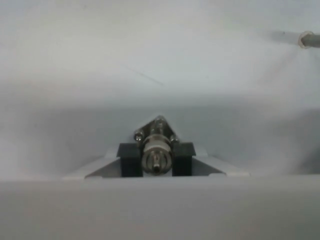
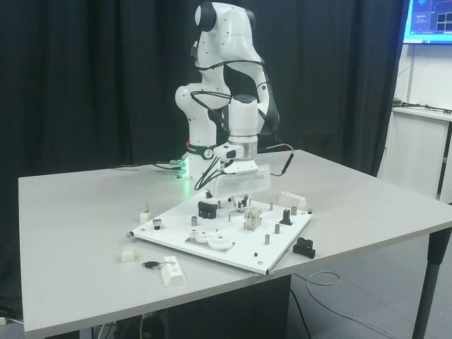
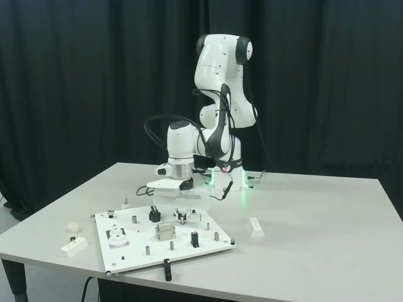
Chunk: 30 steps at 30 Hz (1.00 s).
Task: Insert BNC.
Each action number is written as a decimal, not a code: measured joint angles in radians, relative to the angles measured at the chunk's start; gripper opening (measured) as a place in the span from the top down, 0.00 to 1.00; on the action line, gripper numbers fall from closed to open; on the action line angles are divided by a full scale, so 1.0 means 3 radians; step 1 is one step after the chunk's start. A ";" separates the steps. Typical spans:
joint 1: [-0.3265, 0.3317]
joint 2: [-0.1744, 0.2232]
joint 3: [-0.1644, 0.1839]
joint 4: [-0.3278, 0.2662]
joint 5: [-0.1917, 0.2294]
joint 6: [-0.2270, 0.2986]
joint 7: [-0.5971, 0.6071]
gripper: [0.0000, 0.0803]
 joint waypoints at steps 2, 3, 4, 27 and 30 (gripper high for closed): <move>0.0000 0.0001 0.0000 0.0001 0.0000 0.0000 -0.0085 0.85; 0.0000 0.0001 -0.0001 0.0001 0.0000 0.0000 -0.0133 0.85; 0.0000 0.0001 -0.0002 0.0001 0.0000 -0.0001 -0.0179 0.85; -0.0002 0.0004 -0.0016 0.0011 0.0000 -0.0013 -0.1372 0.85; -0.0002 0.0004 -0.0016 0.0011 0.0000 -0.0013 -0.1460 0.85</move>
